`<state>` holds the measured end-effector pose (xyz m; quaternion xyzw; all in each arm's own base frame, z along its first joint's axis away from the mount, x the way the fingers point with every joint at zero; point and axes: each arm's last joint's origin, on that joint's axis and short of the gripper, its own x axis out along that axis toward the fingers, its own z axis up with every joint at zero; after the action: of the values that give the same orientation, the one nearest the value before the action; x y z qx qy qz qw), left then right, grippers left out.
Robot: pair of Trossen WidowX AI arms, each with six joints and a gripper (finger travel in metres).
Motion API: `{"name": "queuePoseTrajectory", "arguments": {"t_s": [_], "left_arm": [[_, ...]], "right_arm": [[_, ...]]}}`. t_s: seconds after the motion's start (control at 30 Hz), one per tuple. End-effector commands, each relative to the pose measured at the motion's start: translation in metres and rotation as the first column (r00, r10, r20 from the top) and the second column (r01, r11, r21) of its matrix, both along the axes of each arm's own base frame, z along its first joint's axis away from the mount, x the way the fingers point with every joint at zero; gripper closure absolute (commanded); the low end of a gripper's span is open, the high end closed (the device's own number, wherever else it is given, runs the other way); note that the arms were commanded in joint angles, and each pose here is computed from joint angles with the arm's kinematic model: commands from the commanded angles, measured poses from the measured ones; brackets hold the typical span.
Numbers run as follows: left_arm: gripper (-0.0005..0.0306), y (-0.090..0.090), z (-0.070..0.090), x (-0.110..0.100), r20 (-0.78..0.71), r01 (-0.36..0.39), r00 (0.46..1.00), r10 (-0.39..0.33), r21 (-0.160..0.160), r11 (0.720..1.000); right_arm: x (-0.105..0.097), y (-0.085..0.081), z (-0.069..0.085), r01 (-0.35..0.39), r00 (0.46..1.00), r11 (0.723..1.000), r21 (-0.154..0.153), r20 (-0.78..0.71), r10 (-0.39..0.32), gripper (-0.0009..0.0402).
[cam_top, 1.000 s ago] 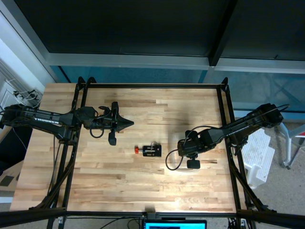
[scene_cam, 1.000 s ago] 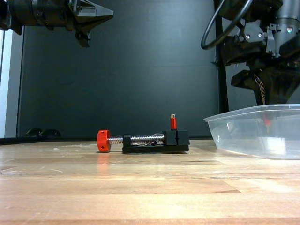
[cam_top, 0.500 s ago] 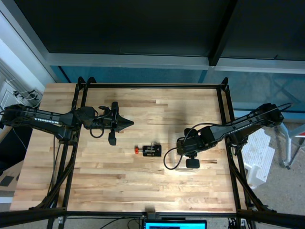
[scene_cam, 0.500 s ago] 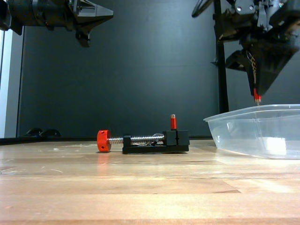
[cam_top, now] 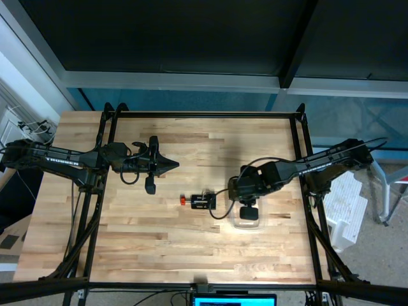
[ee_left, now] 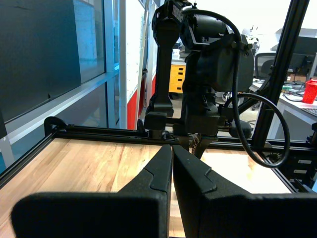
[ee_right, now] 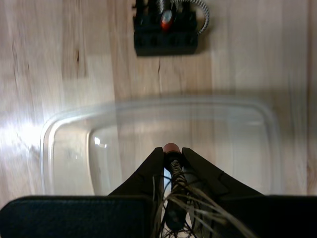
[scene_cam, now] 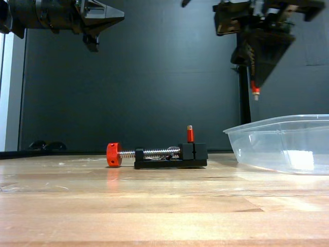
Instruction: Pick the rca connector and install on the hub
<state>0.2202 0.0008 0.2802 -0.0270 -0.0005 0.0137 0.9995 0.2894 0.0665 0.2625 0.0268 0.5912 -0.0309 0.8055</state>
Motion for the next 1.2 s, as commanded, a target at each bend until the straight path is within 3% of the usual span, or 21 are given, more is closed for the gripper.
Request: {"name": "queuePoseTrajectory", "arguments": {"t_s": [0.03, 0.67, 1.2], "left_arm": [[0.03, 0.0, 0.0, 0.0, 0.0, 0.0, 1.0, 0.0, 0.0, 1.0], [0.03, 0.0, 0.0, 0.0, 0.001, 0.0, 1.0, 0.0, 0.0, 1.0], [0.03, 0.0, 0.0, 0.0, 0.001, 0.0, 1.0, 0.0, 0.0, 1.0]], "right_arm": [[0.009, -0.002, -0.001, 0.009, 1.0, 1.0, -0.003, -0.005, -0.009, 0.0393], [0.069, -0.011, -0.015, 0.048, 0.999, 0.999, -0.013, -0.022, -0.048, 0.0393], [0.085, -0.01, -0.036, 0.054, 0.998, 0.998, -0.011, -0.018, -0.054, 0.0393]]}}
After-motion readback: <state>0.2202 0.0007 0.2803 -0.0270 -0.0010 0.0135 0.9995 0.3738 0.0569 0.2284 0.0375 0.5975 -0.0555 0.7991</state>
